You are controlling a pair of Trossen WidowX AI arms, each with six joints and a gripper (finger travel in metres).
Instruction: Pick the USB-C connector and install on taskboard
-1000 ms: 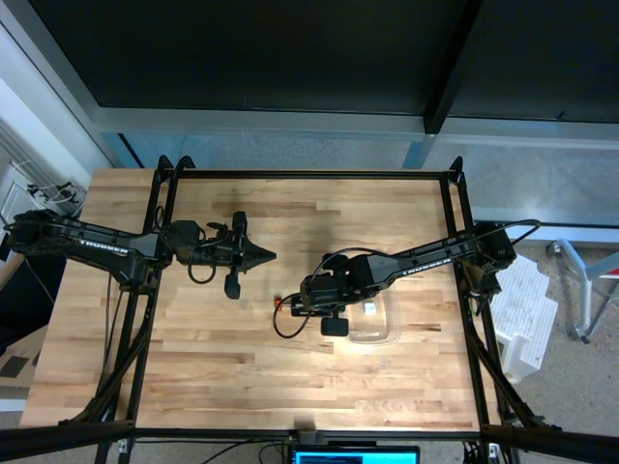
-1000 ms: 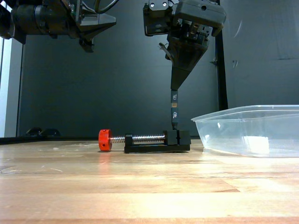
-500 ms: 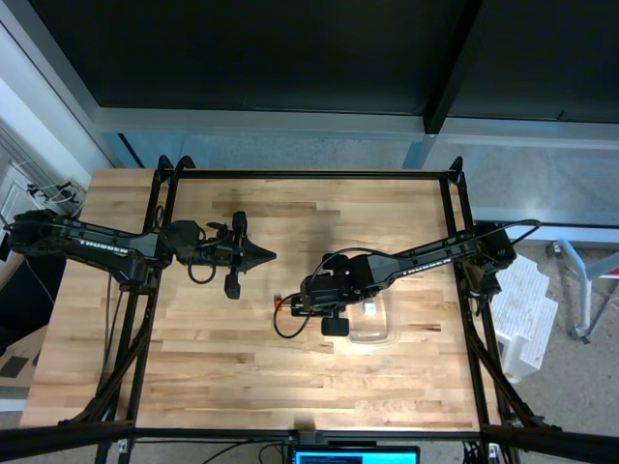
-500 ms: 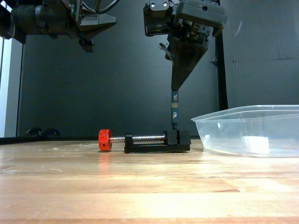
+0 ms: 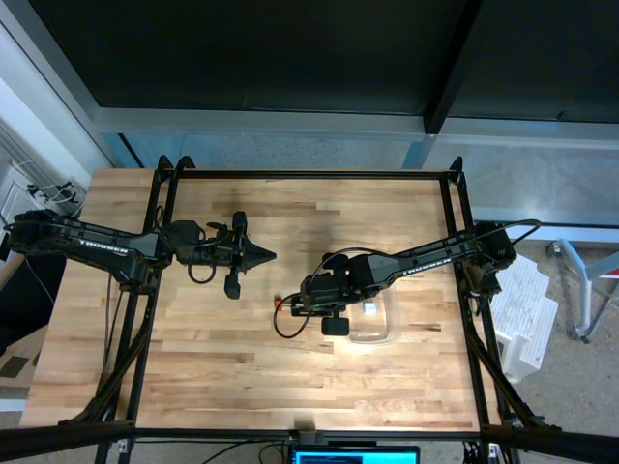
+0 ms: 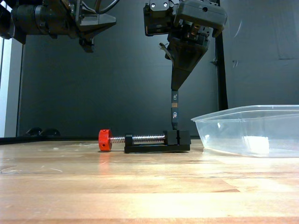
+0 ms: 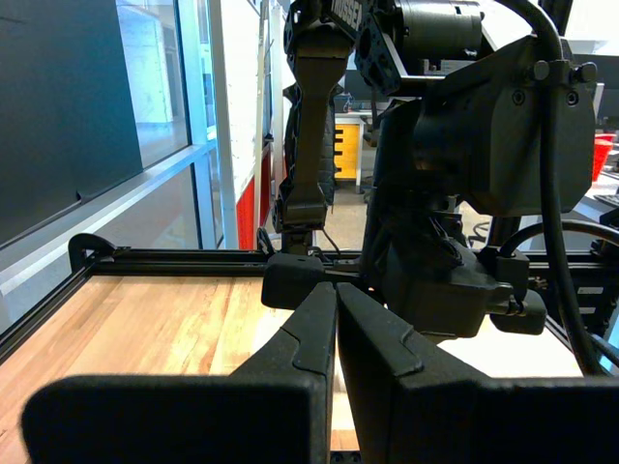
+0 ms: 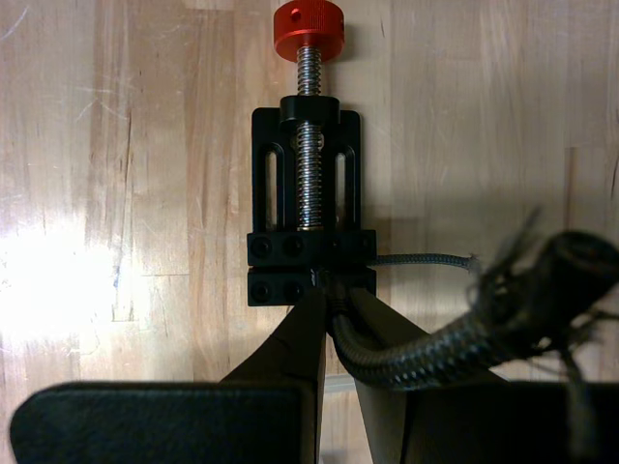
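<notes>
The taskboard (image 6: 156,142) is a small black block with a threaded screw and a red-orange knob (image 6: 105,140), lying on the wooden table. It also shows as the taskboard (image 8: 308,217) and the taskboard (image 5: 288,304). My right gripper (image 6: 174,88) hangs straight above its block end, shut on the USB-C connector (image 6: 174,111). The connector is a slim dark piece held upright, its lower end at the block's top. In the right wrist view the fingertips (image 8: 311,311) close just behind the block and a braided cable (image 8: 416,353) trails off. My left gripper (image 5: 271,256) hovers shut and empty to the left.
A clear plastic tray (image 6: 252,130) stands right of the taskboard, close to its block end; from above the tray (image 5: 385,333) holds a small white square piece (image 5: 369,309). A black frame rail (image 5: 309,175) borders the table.
The right gripper has edged a touch lower with the connector. The left arm and the taskboard have not moved.
</notes>
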